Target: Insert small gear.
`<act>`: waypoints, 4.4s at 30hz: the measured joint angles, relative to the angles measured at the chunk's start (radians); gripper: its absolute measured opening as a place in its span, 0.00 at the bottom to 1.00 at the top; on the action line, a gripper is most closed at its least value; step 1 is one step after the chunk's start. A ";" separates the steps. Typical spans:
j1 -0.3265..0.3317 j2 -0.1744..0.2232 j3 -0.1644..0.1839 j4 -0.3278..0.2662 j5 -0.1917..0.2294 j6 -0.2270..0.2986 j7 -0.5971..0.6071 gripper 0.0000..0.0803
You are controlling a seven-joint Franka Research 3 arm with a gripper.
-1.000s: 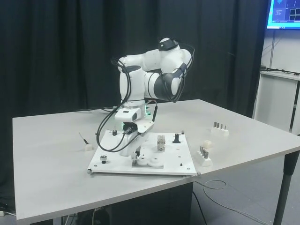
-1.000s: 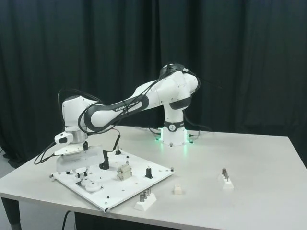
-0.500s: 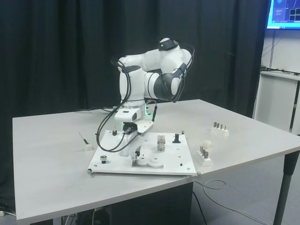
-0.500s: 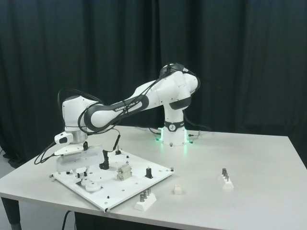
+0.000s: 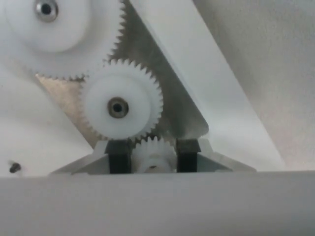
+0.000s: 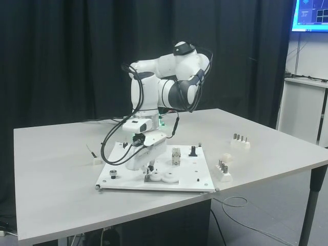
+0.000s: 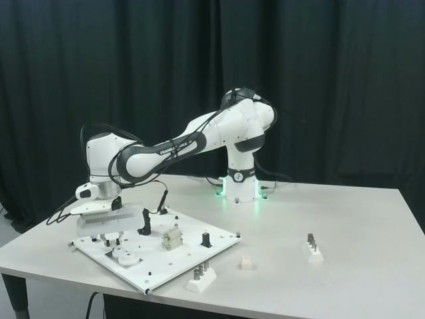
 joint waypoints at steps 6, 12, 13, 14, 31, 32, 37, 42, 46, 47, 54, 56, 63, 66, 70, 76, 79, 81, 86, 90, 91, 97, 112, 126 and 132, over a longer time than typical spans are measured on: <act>0.002 0.001 0.000 0.000 -0.002 0.001 -0.118 0.24; 0.004 0.001 0.000 0.000 -0.006 0.001 -0.174 0.24; 0.005 0.001 0.000 0.000 -0.008 0.002 -0.186 0.24; 0.006 0.001 0.000 0.001 -0.010 0.003 -0.194 0.24; 0.014 0.004 0.000 0.001 -0.029 0.018 -0.121 0.24; 0.015 0.004 0.000 0.001 -0.031 0.019 -0.123 0.24; 0.020 0.005 0.000 0.001 -0.040 0.025 -0.176 0.24; 0.020 0.006 0.000 0.001 -0.042 0.026 -0.220 0.24; 0.020 0.006 0.000 0.001 -0.042 0.027 -0.223 0.24; 0.020 0.006 0.000 0.001 -0.042 0.027 -0.223 0.24; 0.020 0.005 -0.008 0.000 -0.053 0.027 -0.222 0.46; 0.022 0.004 -0.014 0.000 -0.054 0.025 -0.219 0.46; 0.026 0.003 -0.051 0.001 -0.054 0.004 -0.156 0.96; 0.026 0.003 -0.063 0.001 -0.053 0.002 -0.117 0.96; 0.024 0.003 -0.074 0.001 -0.050 0.002 -0.067 0.99; 0.016 0.003 -0.077 0.000 -0.037 0.004 0.032 0.99; 0.012 0.003 -0.076 0.000 -0.030 0.004 0.073 1.00; 0.009 0.004 -0.074 0.000 -0.026 0.004 0.094 1.00; 0.002 0.005 -0.065 0.001 -0.023 0.011 0.144 1.00; -0.003 0.005 -0.054 0.001 -0.022 0.025 0.175 1.00; -0.004 0.005 -0.051 0.002 -0.021 0.031 0.182 1.00; -0.009 0.005 -0.037 0.003 -0.020 0.049 0.210 1.00; -0.012 0.005 -0.027 0.003 -0.020 0.064 0.222 1.00; -0.022 0.006 -0.009 0.003 -0.020 0.079 0.228 1.00; -0.024 0.005 -0.008 0.003 -0.021 0.080 0.228 1.00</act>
